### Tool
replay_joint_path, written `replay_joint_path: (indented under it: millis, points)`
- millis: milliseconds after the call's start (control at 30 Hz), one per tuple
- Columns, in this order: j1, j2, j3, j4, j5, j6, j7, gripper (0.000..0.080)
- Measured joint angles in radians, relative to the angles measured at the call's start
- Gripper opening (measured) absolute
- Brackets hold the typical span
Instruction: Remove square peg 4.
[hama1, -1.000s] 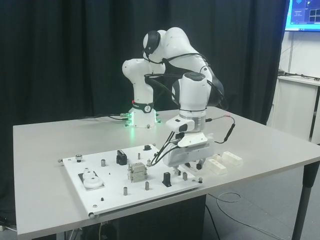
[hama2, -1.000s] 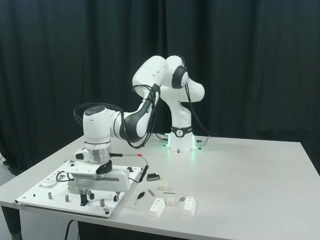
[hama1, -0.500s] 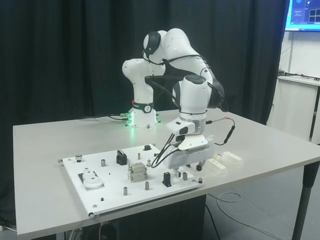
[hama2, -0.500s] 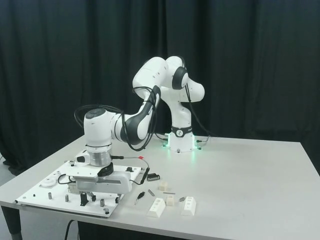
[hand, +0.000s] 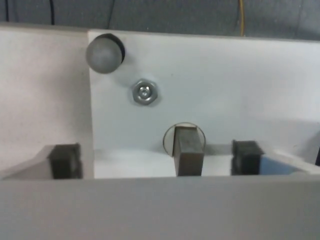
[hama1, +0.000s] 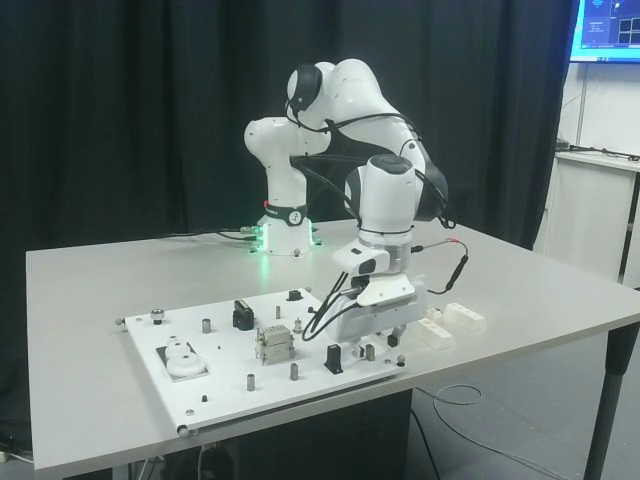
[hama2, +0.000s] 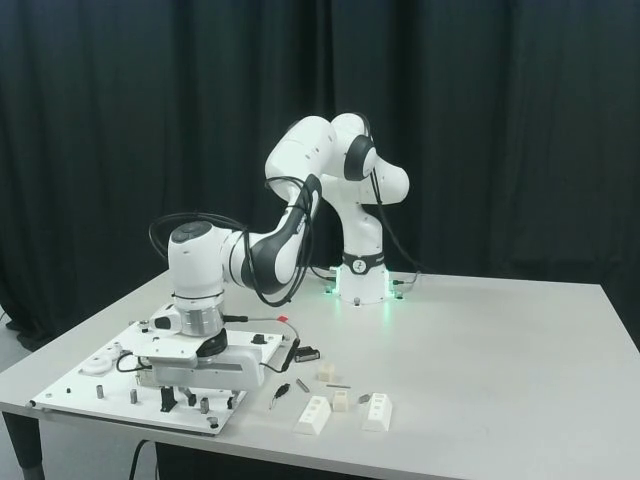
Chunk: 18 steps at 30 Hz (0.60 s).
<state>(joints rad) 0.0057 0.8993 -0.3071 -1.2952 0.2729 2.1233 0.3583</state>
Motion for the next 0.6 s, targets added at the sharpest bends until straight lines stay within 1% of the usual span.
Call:
replay_joint_path:
  millis: [200,233,400,433,600]
  points:
    - [-0.001,0.003,-0.002,0.0,-0.006,0.005,-0.004,0.0773]
    - [-0.001,0.004,-0.003,0.0,-0.007,0.006,-0.005,0.0455]
    - [-0.002,0.01,-0.007,0.0,-0.011,0.009,-0.008,0.0455]
    - [-0.003,0.011,-0.009,0.0,-0.011,0.01,-0.009,0.0276]
    - [-0.004,0.015,-0.012,0.0,-0.01,0.013,-0.013,0.0276]
